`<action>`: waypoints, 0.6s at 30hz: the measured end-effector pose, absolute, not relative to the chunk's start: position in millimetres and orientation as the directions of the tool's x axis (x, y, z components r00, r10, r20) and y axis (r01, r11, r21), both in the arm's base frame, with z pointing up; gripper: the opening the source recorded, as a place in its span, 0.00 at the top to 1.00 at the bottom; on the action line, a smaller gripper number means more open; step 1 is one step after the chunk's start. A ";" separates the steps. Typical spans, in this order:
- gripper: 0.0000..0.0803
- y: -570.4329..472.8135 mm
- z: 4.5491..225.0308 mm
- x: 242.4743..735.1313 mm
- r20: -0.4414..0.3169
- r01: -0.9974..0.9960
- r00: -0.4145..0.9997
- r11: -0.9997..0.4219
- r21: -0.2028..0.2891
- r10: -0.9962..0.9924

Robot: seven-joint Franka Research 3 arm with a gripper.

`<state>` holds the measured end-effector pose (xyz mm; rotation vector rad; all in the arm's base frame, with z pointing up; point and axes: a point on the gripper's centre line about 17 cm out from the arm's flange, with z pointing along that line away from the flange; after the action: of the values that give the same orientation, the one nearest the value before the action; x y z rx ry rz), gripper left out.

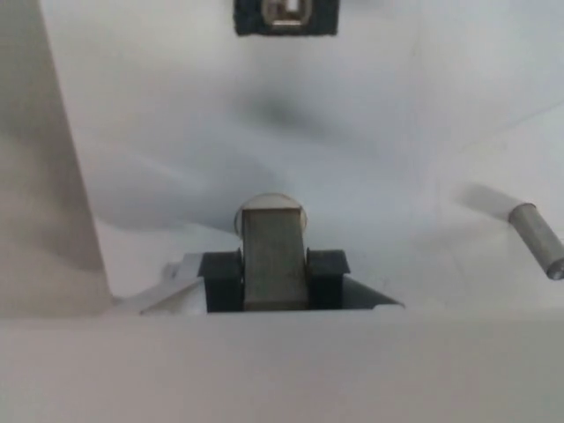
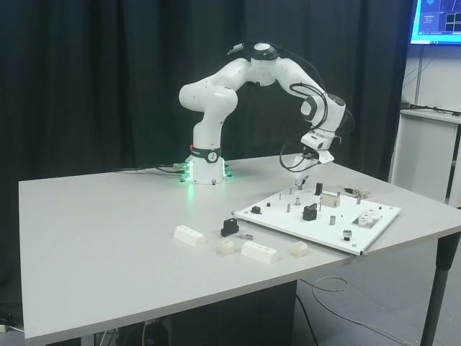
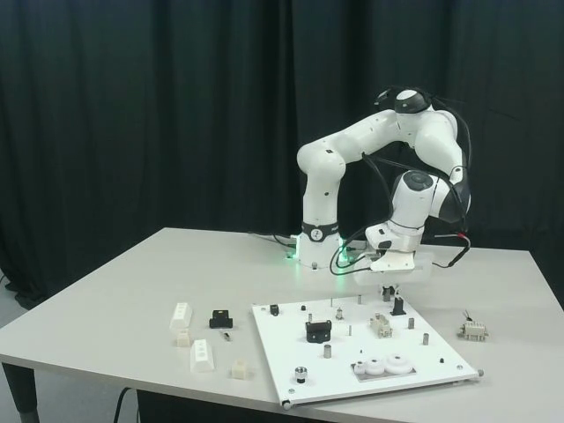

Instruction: Remove square peg 4.

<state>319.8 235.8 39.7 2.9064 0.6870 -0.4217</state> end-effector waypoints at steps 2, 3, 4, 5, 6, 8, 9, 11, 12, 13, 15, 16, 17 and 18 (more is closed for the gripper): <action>0.81 236.2 41.9 320.3 -0.297 0.454 0.858 -0.889 0.056 0.420; 0.81 236.4 42.8 320.6 -0.297 0.454 0.858 -0.889 0.055 0.420; 0.81 236.6 43.9 320.8 -0.297 0.454 0.858 -0.889 0.054 0.420; 0.81 236.8 44.9 320.9 -0.298 0.454 0.858 -0.890 0.054 0.419; 0.81 236.9 46.1 321.1 -0.298 0.453 0.857 -0.890 0.053 0.419; 0.81 236.9 48.7 321.3 -0.300 0.452 0.857 -0.890 0.051 0.418; 0.81 236.8 49.9 321.5 -0.300 0.452 0.858 -0.891 0.051 0.418; 0.81 236.7 52.2 321.7 -0.301 0.450 0.858 -0.892 0.049 0.416; 0.81 236.7 53.3 321.7 -0.302 0.449 0.858 -0.892 0.048 0.416; 0.81 236.5 54.5 321.8 -0.303 0.449 0.858 -0.892 0.048 0.415; 0.81 235.1 57.5 323.0 -0.302 0.448 0.859 -0.893 0.051 0.414; 0.81 234.3 58.9 323.6 -0.302 0.447 0.859 -0.893 0.053 0.413; 0.81 233.6 60.5 323.9 -0.303 0.447 0.859 -0.893 0.054 0.412; 0.81 232.8 62.0 324.0 -0.305 0.446 0.859 -0.893 0.055 0.411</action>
<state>324.0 232.8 62.0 2.9095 0.6733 -0.4354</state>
